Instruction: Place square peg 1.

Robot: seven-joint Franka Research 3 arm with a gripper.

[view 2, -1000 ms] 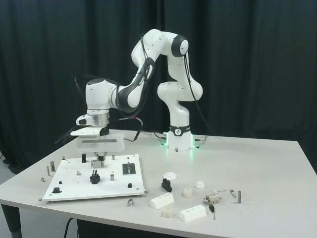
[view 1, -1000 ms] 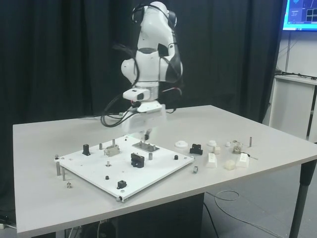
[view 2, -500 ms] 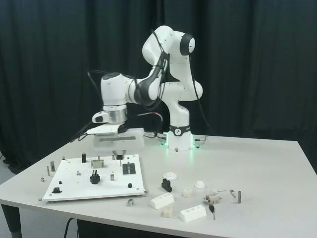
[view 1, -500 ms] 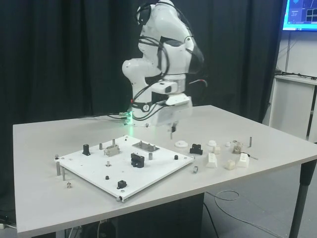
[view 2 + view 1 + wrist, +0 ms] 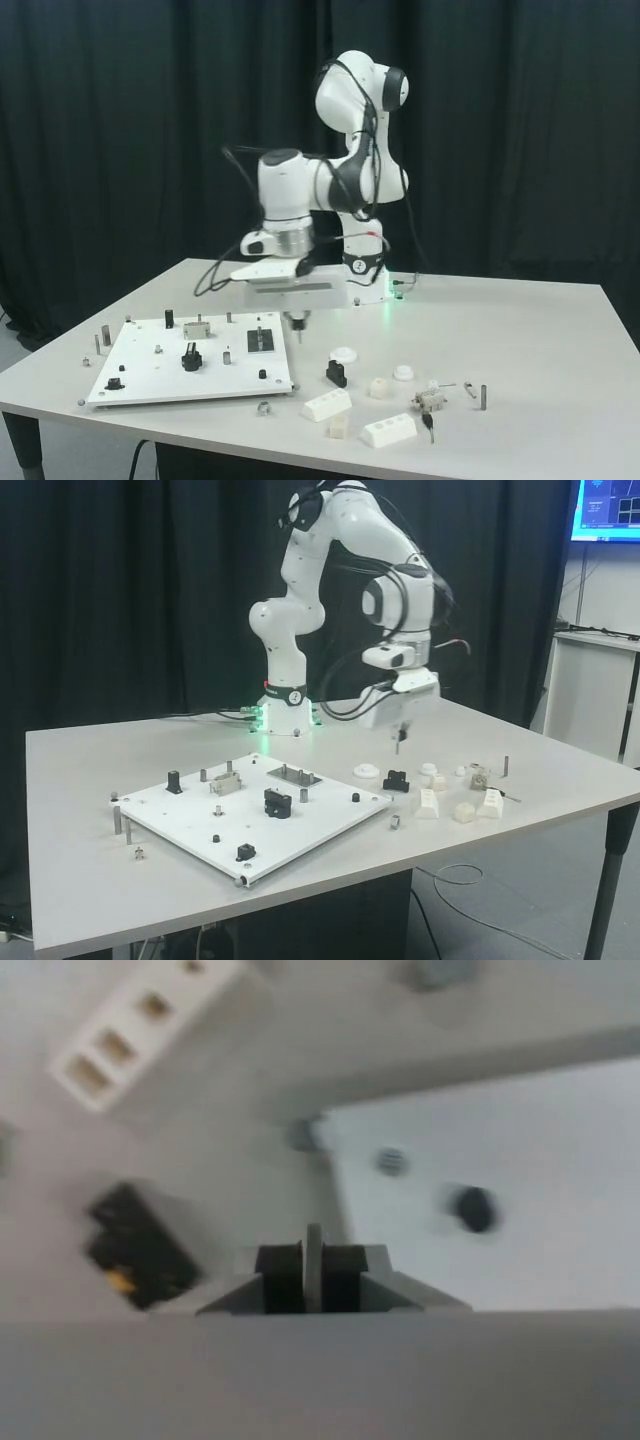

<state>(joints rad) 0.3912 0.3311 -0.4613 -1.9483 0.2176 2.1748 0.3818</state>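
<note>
The gripper [image 5: 313, 1288] is clenched on the peg [image 5: 313, 1252]. Its two black pads [image 5: 281, 1278] press on either side of a thin grey bar that stands upright between them. In the first room view the peg [image 5: 398, 744] sticks down from the gripper [image 5: 399, 730] right of centre in the frame. It hangs in the air, clear of the grey table [image 5: 100, 750].

In the second room view the gripper [image 5: 296, 318] hovers at mid-frame, just past the right edge of the white board [image 5: 150, 385]. A white disc [image 5: 343, 354] lies to its right, and a black piece [image 5: 336, 374] lies below and right of it. The board's near corner [image 5: 345, 1135], a black knob [image 5: 473, 1208] and a small screw head [image 5: 390, 1161] show under the wrist. A white block with three holes [image 5: 140, 1020] and the black piece [image 5: 140, 1245] lie on the bare table off the board's edge.

Nothing touches the peg except the pads. The room directly beneath it is open table beside the board's edge. The loose white blocks [image 5: 427, 803] lie towards the lower right of the first room view, apart from the gripper. The arm's base, with its green light [image 5: 262, 712], stands behind the board.
</note>
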